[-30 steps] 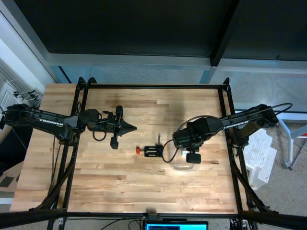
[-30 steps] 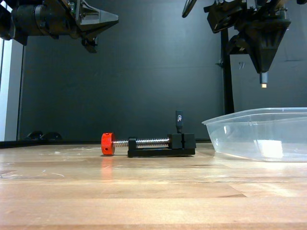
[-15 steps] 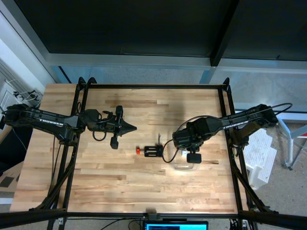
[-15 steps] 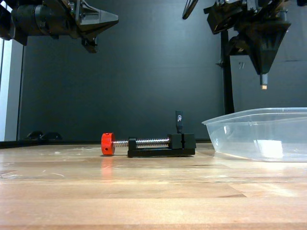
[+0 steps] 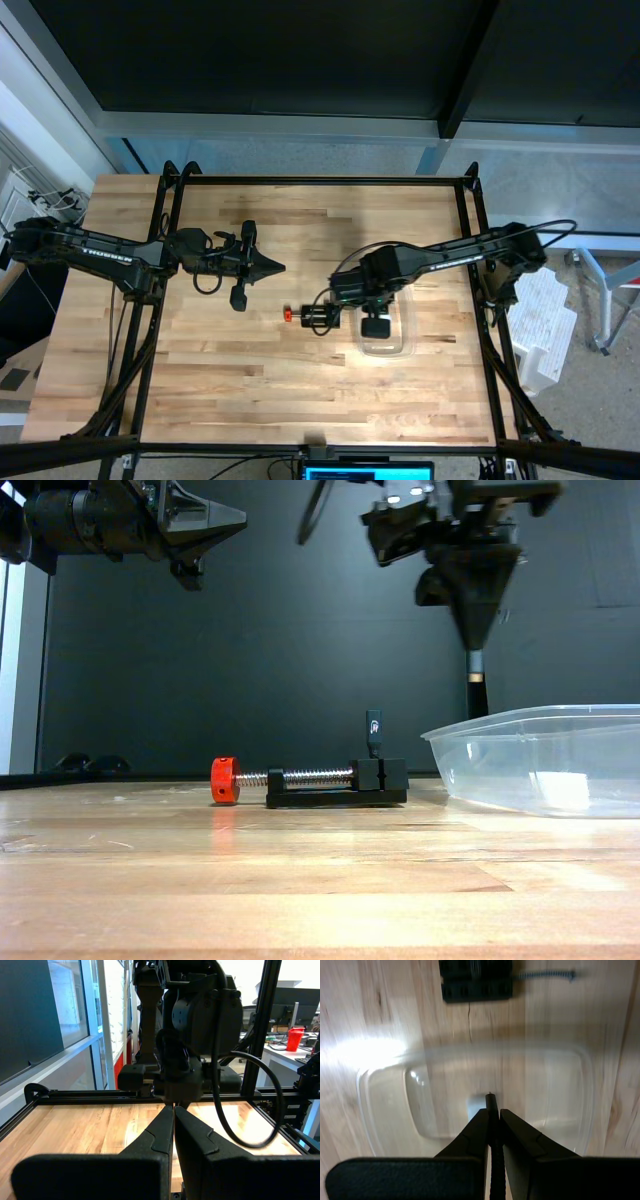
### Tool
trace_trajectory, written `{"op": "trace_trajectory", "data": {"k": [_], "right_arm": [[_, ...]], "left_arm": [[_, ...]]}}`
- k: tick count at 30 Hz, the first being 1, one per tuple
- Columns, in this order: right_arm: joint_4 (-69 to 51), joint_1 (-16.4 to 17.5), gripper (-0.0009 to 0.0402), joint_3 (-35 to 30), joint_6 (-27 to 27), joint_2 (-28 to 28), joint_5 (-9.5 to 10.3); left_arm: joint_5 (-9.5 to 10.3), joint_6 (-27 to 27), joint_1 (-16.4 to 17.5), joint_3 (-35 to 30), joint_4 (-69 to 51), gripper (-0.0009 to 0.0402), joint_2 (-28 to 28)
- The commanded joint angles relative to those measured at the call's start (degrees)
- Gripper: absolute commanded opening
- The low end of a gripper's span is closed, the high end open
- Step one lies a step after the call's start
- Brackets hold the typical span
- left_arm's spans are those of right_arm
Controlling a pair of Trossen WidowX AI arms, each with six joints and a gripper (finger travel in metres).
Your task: Pick the USB-C connector and install on taskboard
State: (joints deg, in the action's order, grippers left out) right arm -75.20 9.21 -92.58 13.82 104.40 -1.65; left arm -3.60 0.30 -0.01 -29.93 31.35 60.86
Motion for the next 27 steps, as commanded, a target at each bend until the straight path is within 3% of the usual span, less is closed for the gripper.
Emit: {"op": "trace_trajectory", "data": {"k": [1,15,27], "right_arm": [[-1.40,-0.22,0.0000,-3.91,0.07,3.13,0.11],[-5.70,-0.46,0.0000,-16.79,0.22,11.87,-0.35],[-7.54,-0.46,0.0000,-21.59,0.00,16.13,-1.81]], "left_arm": [[0.00,0.02,0.00,-0.02,0.02,0.0000,0.00],[0.00,0.02,0.00,-0.02,0.02,0.0000,0.00],[0.00,0.02,0.00,-0.02,0.00,0.0000,0.00]]}}
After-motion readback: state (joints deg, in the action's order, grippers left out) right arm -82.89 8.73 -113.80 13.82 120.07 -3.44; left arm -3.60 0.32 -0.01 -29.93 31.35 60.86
